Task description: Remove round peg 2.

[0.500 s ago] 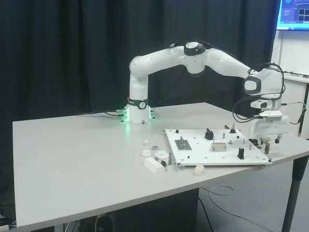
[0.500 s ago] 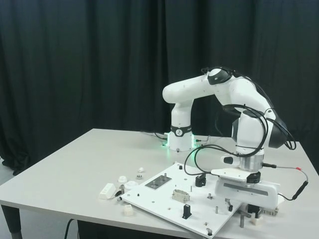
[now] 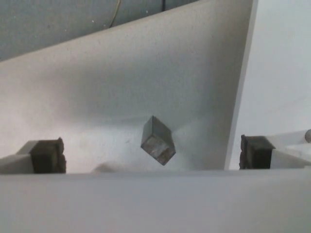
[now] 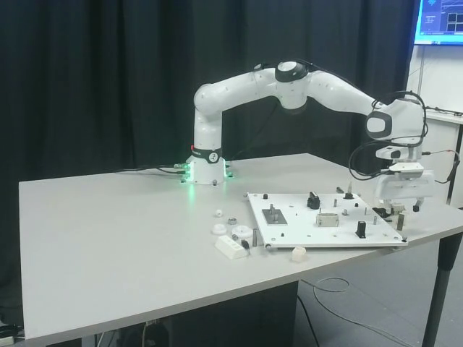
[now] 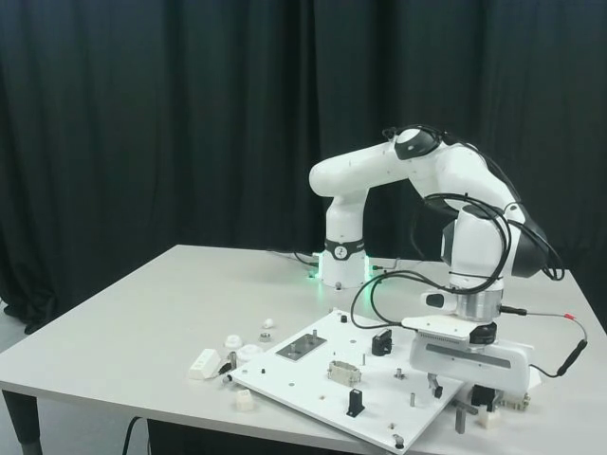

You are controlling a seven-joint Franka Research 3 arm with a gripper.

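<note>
The flat grey bench carries the white arm's round base, green-lit, at its far middle. A flat white square board lies on the right near part. Left of the board sit a white rectangular block and several small white round pieces; a small white cylinder sits at the board's near edge.

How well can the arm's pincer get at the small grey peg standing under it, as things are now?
Probably well. The pincer is open, and the small grey square-topped peg stands between its fingertips with free space on both sides. Nothing seems to block a straight descent.
</note>
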